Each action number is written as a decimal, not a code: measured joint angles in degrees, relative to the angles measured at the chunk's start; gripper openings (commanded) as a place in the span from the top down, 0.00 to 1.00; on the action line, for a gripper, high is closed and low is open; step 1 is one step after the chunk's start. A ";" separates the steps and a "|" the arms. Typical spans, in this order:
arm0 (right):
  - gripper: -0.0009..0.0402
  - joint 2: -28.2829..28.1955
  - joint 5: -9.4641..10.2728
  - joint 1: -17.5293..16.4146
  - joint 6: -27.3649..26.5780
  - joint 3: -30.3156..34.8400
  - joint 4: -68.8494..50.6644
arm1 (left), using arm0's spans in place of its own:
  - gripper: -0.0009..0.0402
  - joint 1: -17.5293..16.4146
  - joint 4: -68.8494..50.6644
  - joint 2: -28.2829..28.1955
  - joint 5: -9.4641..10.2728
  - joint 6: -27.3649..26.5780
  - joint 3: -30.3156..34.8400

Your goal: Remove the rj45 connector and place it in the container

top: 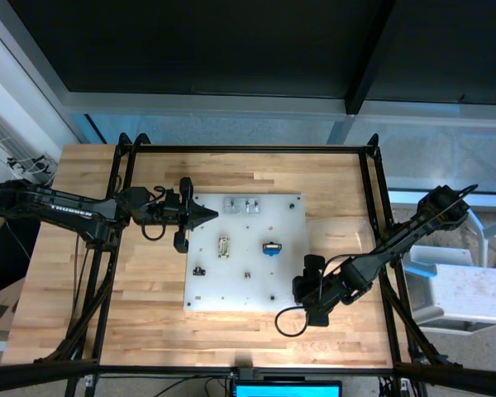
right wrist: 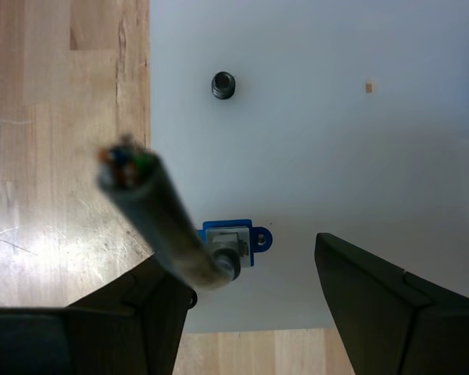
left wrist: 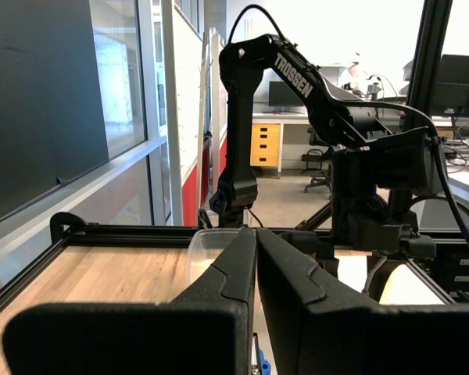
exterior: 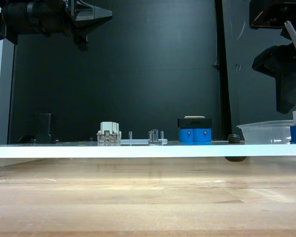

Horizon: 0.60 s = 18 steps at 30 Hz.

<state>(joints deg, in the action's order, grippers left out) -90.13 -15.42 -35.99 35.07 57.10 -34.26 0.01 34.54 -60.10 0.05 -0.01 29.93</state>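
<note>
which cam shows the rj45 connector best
Right wrist view: rj45 connector seated in its blue socket below the open right gripper. Low view cuts it off; the others miss it. Shut left gripper hovers over the board.

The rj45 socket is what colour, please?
Blue socket, right wrist view; right pincer above it, left pincer over board's left.

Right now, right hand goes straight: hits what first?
Likely the cabled rj45 connector, between the right hand's open fingers over the board's near-right corner. Left hand: shut, over its left edge.
</note>
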 measured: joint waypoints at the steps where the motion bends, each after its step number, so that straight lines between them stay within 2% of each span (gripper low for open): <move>1: 0.54 0.00 0.00 0.00 -0.02 0.02 0.09 | 0.98 0.00 0.02 0.02 0.00 0.00 0.02; 18: 0.86 0.02 0.72 -0.02 -0.96 0.11 0.50 | 0.98 0.00 0.00 0.00 0.00 0.00 0.00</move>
<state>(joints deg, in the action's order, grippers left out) -90.11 -14.70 -36.01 34.11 57.21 -33.76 0.01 34.54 -60.10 0.05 -0.01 29.93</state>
